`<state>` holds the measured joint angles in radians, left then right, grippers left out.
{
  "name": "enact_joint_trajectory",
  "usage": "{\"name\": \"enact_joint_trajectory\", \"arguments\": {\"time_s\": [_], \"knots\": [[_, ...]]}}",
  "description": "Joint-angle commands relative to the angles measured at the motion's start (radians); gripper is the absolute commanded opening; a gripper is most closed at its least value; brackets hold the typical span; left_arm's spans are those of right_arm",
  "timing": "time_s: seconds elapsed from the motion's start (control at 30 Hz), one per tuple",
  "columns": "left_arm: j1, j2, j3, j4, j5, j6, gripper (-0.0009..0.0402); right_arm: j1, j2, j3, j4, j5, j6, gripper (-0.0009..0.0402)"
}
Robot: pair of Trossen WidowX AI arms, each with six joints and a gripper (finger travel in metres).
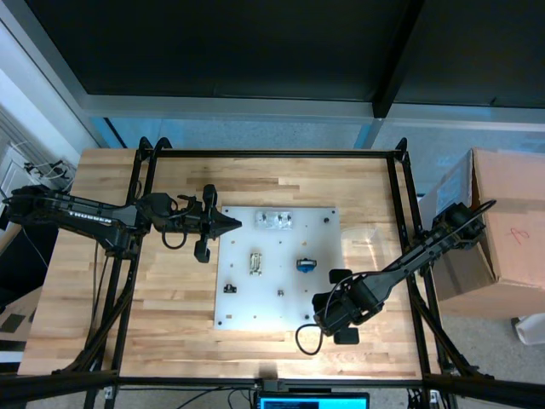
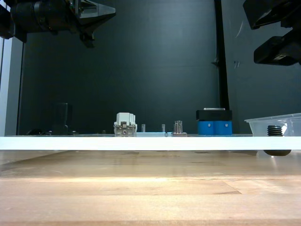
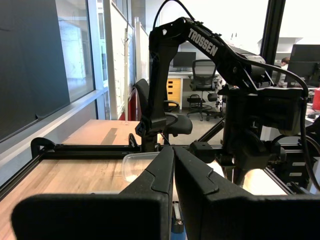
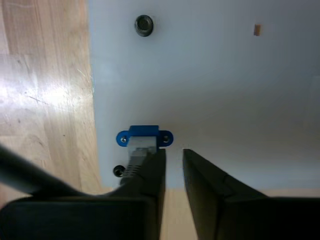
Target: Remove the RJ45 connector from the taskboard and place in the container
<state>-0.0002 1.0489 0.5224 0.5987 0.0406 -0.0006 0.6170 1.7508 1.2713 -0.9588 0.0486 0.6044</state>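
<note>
Right tool point(image 4: 173, 153) beside half-hidden seated RJ45 connector point(image 4: 140, 152); left tool point(image 1: 232, 224) above taskboard point(image 1: 266, 300).

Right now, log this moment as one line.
RJ45 connector: in blue mount | left gripper: shut, over board | right gripper: open, beside connector

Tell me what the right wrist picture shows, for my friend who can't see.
The right gripper looks down on the white taskboard, jaws slightly apart and empty, with the RJ45 connector plugged into its blue seat just beside them. Wooden table borders the board. The left gripper, shut above the board's left edge, is outside this view.
</note>
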Motion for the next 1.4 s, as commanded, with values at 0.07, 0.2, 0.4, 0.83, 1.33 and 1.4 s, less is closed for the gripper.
{"name": "enact_joint_trajectory", "arguments": {"time_s": [0.07,0.2,0.4,0.83,1.33,1.4], "knots": [[0.0,0.0,0.0,0.0,0.0,0.0,0.0,0.001,0.011,0.001,0.018,-0.026,0.003,0.0114],[0.0,0.0,0.0,0.0,0.0,0.0,0.0,0.001,0.013,0.001,0.031,-0.024,0.017,0.0163],[0.0,0.0,0.0,0.0,0.0,0.0,0.0,0.001,0.013,0.001,0.034,-0.023,0.02,0.0212],[0.0,0.0,0.0,0.0,0.0,0.0,0.0,0.001,0.013,0.001,0.034,-0.023,0.021,0.022],[0.0,0.0,0.0,0.0,0.0,0.0,0.0,0.002,0.011,0.103,-0.104,-0.024,0.057,0.022],[0.0,0.0,0.0,0.0,0.0,0.0,0.0,0.003,0.011,0.122,-0.124,-0.024,0.083,0.0223]]}}
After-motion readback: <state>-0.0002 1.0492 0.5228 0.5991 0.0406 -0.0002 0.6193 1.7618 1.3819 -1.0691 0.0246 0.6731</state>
